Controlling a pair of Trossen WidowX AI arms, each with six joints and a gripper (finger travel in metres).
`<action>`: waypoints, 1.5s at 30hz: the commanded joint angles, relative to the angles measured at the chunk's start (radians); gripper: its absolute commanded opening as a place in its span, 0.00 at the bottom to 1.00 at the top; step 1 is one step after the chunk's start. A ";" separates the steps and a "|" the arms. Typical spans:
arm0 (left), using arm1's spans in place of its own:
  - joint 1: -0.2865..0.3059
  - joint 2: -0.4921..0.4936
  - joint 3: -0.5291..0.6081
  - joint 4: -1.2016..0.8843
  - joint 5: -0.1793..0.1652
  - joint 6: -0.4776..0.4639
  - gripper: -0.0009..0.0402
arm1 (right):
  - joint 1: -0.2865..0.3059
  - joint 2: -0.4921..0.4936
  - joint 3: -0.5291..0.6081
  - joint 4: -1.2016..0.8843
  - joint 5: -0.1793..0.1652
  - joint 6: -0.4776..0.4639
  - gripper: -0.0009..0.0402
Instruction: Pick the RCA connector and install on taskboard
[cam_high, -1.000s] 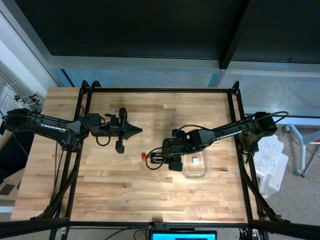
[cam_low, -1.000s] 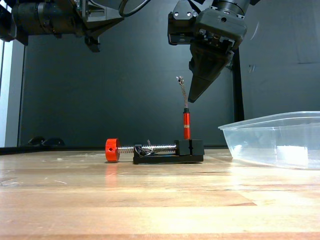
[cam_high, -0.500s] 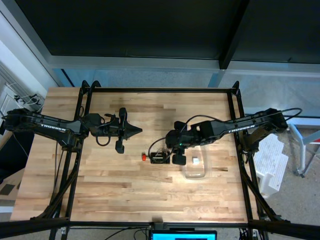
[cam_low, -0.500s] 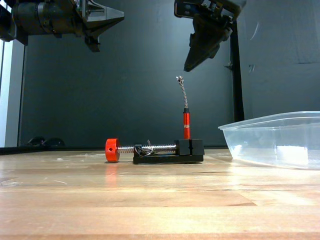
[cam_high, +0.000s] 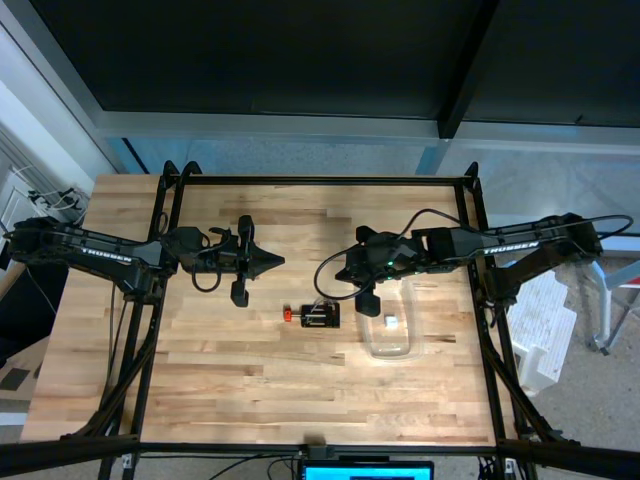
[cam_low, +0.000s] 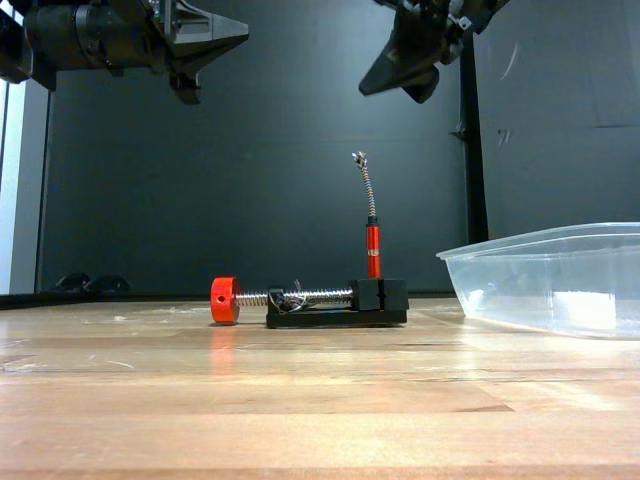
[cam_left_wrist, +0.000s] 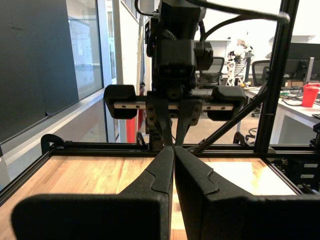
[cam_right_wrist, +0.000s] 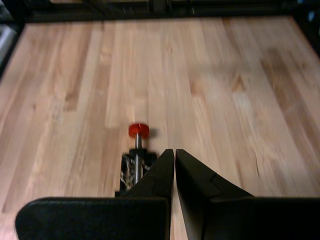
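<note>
Looks pretty much done: the RCA connector (cam_low: 372, 250) is seen standing upright in the taskboard (cam_high: 322, 316), mid-table. The right gripper (cam_right_wrist: 174, 151) is held high at the board's 1 o'clock, fingers pressed together, nothing pinched. The left gripper (cam_left_wrist: 174, 149) is parked at 11 o'clock, likewise pressed together. Whether it's fully seated can't be told.

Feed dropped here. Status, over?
Left gripper high, jaws shut. Right gripper high, clear of taskboard, jaws shut, empty. RCA connector upright in taskboard. Nothing blocking.
</note>
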 joint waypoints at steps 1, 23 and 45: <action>0.000 0.000 0.000 0.000 0.000 0.000 0.02 | -0.014 -0.042 -0.050 0.088 -0.041 -0.013 0.02; 0.000 0.000 0.000 0.000 0.000 0.000 0.02 | -0.018 -0.233 -0.402 0.736 -0.043 -0.056 0.02; 0.000 0.000 0.000 0.000 0.000 0.000 0.02 | -0.019 -0.282 -0.473 0.803 -0.021 -0.068 0.02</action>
